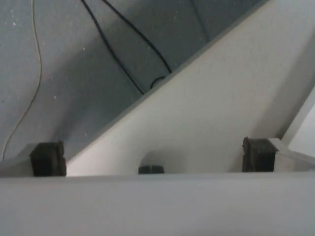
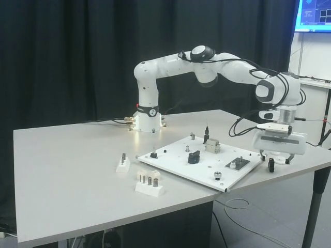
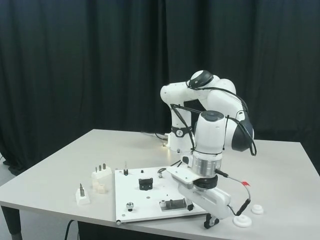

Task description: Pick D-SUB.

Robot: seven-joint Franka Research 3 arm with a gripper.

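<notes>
In the first room view, 2 small white holders (image 2: 150,181) stand at the left, beside the white board (image 2: 176,166) on the grey table (image 2: 67,155). The D-SUB (image 2: 238,164) sits on the board's corner nearest the arm's hand. Just right of it, the gripper (image 1: 152,157) hangs at the table edge, its 2 fingers (image 1: 47,159) spread wide, grasping nothing.

White arm stretched out low, wrist bent downward, claw (image 1: 152,156) with fingers (image 1: 47,159) spread wide apart.
</notes>
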